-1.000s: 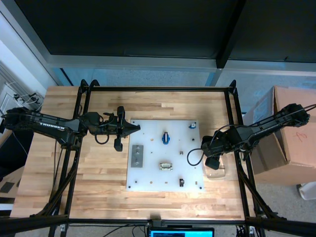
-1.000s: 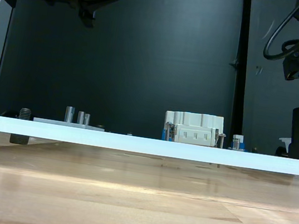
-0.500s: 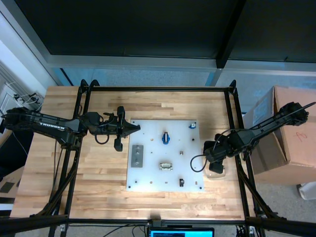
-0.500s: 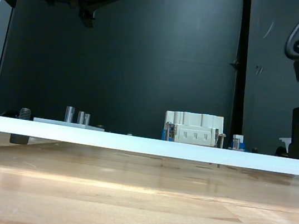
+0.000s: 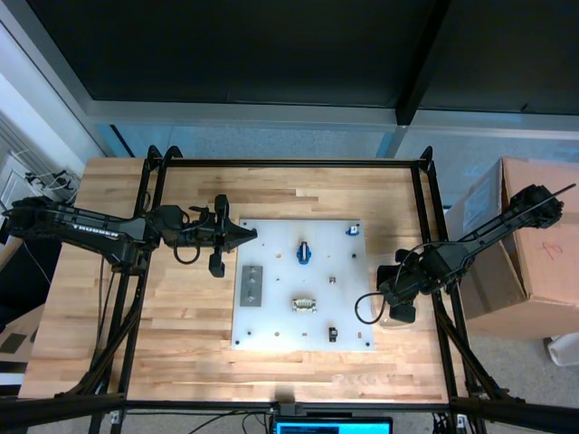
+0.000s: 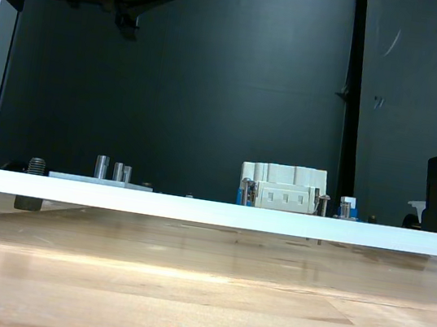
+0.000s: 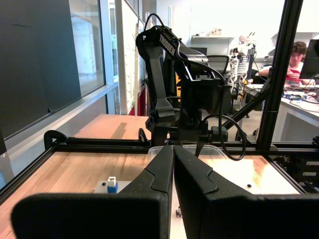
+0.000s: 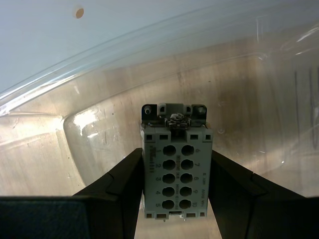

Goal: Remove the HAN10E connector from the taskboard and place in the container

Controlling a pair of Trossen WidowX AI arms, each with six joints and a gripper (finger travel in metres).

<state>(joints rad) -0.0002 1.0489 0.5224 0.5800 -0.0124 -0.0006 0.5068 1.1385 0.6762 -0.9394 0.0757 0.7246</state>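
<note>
The right gripper [image 8: 175, 160], clamped on the HAN10E connector [image 8: 175, 174], has slid nearward beside the taskboard [image 5: 271, 316] to hang over the clear container [image 8: 99, 124], so letting go looks next; the left gripper [image 7: 173, 149], closed on nothing, stays high by the board's far-left corner.

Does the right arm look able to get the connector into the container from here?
Likely yes: the right end effector grips the HAN10E connector over the clear container, nothing between. The left end effector hovers shut over a far corner of the taskboard, well clear.
</note>
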